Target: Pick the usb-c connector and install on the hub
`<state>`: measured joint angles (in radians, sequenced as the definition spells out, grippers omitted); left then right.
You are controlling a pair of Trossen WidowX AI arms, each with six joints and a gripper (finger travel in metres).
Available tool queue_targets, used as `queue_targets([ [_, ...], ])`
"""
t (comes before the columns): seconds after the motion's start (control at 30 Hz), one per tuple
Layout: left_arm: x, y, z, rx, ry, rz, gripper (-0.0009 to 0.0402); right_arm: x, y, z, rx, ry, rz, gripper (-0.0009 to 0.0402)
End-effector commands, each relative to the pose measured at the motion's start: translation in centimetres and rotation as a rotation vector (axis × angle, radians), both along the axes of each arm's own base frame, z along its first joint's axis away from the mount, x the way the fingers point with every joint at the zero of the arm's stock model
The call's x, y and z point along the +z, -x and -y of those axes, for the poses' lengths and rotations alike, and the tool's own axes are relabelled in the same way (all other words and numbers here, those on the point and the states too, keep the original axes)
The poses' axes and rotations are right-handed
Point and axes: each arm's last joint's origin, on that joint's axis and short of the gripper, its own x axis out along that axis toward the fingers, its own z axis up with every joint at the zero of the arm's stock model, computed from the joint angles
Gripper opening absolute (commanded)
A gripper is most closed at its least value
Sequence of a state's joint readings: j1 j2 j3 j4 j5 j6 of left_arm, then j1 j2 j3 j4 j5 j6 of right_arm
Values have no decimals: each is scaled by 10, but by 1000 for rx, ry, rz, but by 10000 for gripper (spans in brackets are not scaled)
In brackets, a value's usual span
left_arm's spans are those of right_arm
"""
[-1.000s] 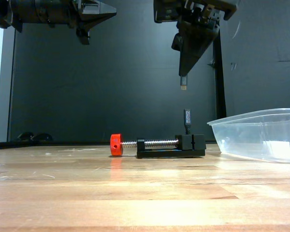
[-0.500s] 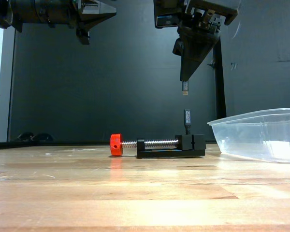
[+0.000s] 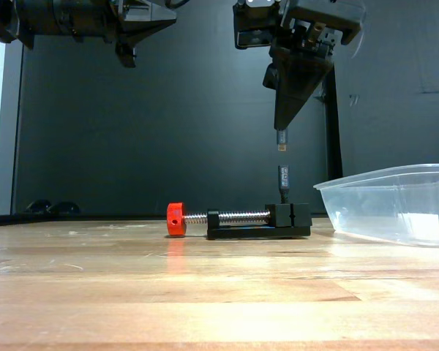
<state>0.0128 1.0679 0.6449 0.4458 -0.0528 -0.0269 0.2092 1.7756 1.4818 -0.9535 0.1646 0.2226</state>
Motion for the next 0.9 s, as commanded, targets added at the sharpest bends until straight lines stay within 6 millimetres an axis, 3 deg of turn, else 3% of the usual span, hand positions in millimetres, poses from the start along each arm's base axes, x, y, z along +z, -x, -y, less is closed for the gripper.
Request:
queue_targets([
  [0.03, 0, 0, 0, 0, 0, 0, 0, -3, 0, 0, -2, -1, 1, 2],
  [0.9, 0, 0, 0, 0, 0, 0, 0, -13, -3, -3, -24, -13, -8, 0],
])
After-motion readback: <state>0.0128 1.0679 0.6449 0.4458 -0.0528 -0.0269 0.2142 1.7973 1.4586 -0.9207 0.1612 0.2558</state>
